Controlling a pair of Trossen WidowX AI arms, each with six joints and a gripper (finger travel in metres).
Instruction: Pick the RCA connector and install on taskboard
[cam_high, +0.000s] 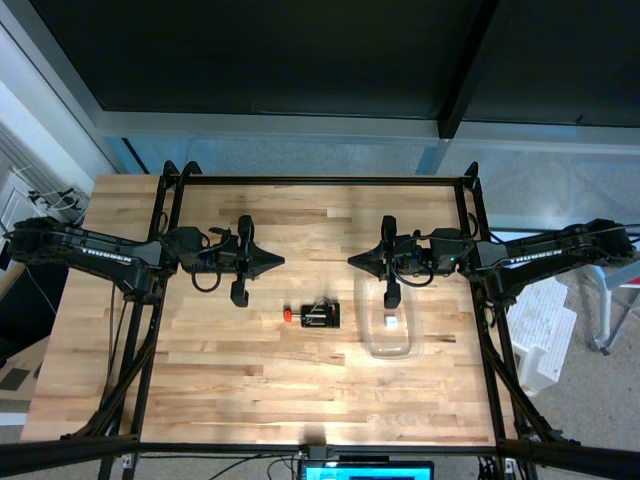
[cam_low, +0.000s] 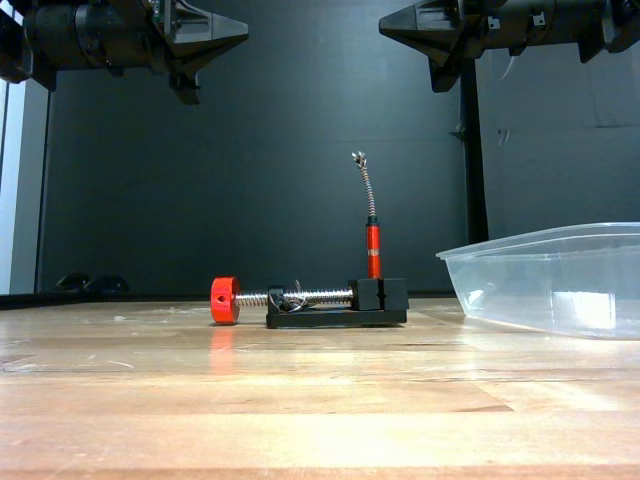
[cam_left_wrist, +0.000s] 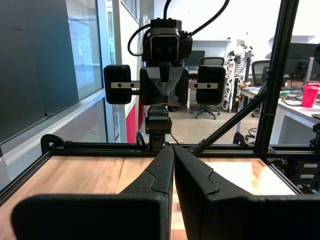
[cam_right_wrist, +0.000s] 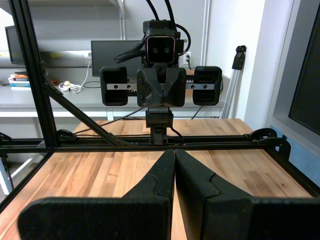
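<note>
The red cylindrical connector (cam_low: 372, 250) stands upright, unheld, on the black red-knobbed vise (cam_low: 340, 306), well below and between the left gripper (cam_low: 244, 40) and right gripper (cam_low: 383, 27), each with fingers pressed together.

Found bare table (cam_high: 250, 390) across the lower frame of the high view, open to a pass. Noted the vise (cam_high: 322, 315) at centre, with the connector (cam_low: 372, 250) upright on it and its cable (cam_low: 366, 190) rising, barring level travel. Marked the clear tray (cam_high: 392, 346) right of centre. Saw left gripper (cam_high: 281, 262) and right gripper (cam_high: 351, 262), fingers together, high at mid-left and mid-right, tips facing across a free gap.
</note>
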